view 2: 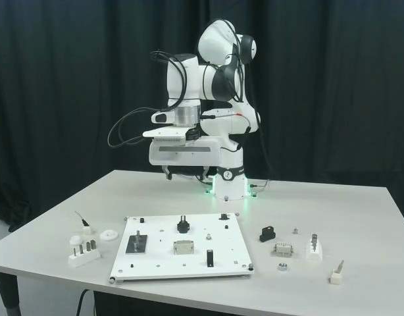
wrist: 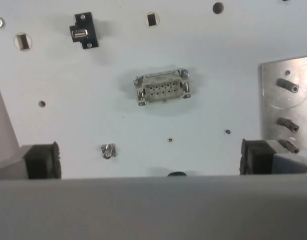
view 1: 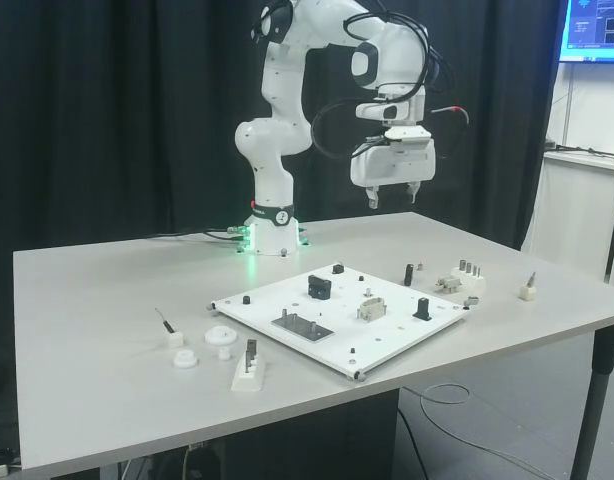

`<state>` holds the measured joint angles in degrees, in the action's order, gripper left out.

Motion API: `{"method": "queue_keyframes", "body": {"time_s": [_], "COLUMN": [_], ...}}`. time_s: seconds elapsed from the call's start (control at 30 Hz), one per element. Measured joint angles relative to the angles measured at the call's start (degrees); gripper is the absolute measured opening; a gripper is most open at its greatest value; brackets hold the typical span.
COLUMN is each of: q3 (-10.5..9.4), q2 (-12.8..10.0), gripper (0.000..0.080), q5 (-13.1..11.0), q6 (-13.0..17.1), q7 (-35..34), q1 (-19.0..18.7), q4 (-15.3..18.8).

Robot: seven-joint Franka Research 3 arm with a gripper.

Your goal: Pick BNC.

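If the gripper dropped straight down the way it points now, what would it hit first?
Probably the white board. The gripper, open, hangs high above it with nothing between. The wrist view shows bare board between the fingertips, with the small BNC and the grey multi-pin connector nearby. Exact landing spot is uncertain.

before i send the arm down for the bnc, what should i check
1. Fingers open: ok, the pads stand wide apart in the wrist view.
2. Gripper empty: ok, nothing between the pads.
3. BNC connector in sight: ok, a small metal part on the white board.
4. Gripper centred over it: not ok, the connector lies off toward one finger.
5. Height: not ok, the gripper hangs well above the board in both room views.
6. Room around it: ok, the grey multi-pin plug sits apart from it.
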<state>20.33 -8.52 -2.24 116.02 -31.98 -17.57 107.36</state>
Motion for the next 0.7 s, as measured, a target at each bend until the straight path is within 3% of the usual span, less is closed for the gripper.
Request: {"method": "queue_keyframes", "body": {"time_s": [0.7], "q3": [-0.34], "q2": [0.0], "gripper": [0.0800], "q5": [0.0], "q6": [0.6], "q7": [0.0], "q1": [0.0], "q4": [-0.2]}}
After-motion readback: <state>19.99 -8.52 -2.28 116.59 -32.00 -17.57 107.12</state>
